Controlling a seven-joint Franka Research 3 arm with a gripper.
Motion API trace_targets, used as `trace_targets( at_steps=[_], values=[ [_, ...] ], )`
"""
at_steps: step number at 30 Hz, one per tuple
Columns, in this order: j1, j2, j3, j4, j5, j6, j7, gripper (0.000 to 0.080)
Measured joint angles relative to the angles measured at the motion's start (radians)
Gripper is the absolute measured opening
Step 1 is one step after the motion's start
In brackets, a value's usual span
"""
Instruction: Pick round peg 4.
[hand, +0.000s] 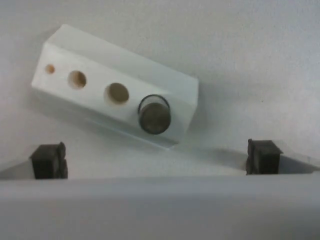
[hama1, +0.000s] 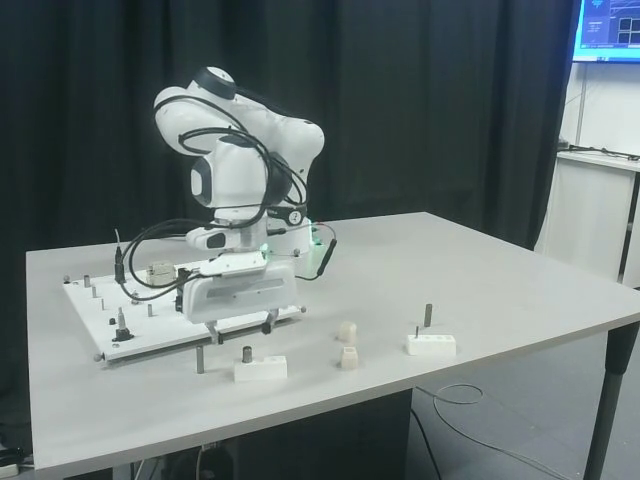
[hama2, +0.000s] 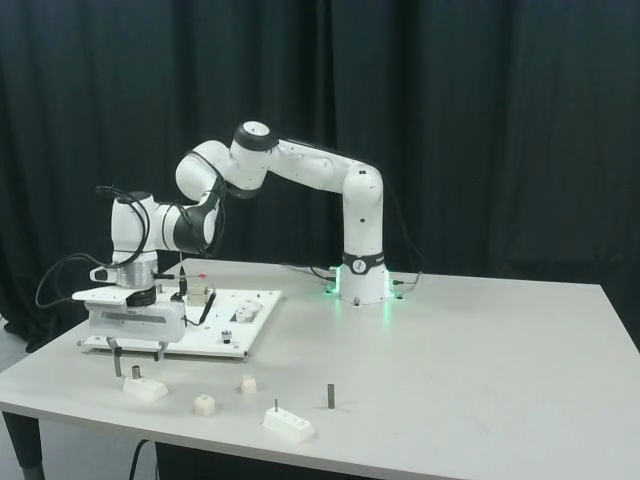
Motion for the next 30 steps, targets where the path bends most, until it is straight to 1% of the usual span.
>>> trace_targets(
  at_steps=[8,16,29,30],
  values=[
    [0.033,0.0,-0.035,0.037,0.025,0.0,-0.02,0.08],
    [0.057,0.0,-0.057,0.06,0.053,0.002,-0.035,0.08],
    [0.079,-0.001,-0.081,0.068,0.062,0.011,-0.046,0.08],
    [0.08,-0.001,-0.083,0.068,0.062,0.012,-0.047,0.0687]
  ],
)
